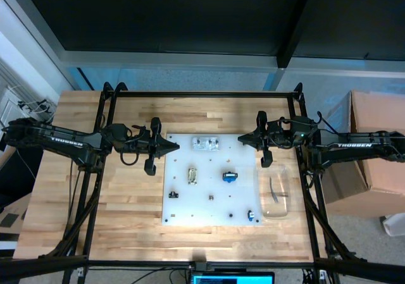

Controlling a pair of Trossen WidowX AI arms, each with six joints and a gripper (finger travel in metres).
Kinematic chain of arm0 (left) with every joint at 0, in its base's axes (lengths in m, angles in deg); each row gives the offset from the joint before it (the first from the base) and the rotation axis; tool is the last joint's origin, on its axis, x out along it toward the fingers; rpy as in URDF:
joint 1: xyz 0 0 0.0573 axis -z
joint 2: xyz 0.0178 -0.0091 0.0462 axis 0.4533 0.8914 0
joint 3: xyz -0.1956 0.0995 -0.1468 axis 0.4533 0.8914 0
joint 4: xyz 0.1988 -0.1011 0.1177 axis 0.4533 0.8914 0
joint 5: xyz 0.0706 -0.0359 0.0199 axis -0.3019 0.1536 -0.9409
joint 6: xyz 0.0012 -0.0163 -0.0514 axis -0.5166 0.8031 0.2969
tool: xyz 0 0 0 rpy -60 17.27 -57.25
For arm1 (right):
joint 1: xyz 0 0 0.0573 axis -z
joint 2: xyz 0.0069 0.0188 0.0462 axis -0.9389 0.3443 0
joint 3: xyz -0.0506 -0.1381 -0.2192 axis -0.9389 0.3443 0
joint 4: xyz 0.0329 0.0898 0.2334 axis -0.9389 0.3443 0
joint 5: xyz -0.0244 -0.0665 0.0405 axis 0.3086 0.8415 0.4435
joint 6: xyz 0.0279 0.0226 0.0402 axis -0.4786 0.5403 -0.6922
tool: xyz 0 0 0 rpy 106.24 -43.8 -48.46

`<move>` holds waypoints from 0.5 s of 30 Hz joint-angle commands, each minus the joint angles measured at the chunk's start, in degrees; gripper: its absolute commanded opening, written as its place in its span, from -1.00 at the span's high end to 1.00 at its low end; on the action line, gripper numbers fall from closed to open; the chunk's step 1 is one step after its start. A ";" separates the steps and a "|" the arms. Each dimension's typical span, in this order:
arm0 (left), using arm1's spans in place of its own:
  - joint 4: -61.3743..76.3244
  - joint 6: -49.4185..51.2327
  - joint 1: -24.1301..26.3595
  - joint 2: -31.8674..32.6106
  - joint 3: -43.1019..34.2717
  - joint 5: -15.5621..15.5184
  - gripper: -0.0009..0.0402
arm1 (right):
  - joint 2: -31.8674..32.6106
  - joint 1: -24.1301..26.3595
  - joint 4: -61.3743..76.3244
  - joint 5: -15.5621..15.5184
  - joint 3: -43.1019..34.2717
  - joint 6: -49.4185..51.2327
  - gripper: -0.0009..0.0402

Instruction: Remove the RJ45 connector from the taskboard and place in the container

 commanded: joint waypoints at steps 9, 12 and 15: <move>0.00 0.00 -0.02 0.02 -0.02 0.00 0.96 | 0.02 -0.02 0.02 0.02 -0.02 -0.13 0.96; 0.00 0.00 -0.02 0.02 -0.02 0.00 0.96 | 0.02 -0.04 0.02 0.02 -0.02 -0.15 0.96; 0.00 0.00 -0.02 0.02 -0.02 0.00 0.96 | 0.02 -0.04 0.02 0.02 -0.02 -0.13 0.96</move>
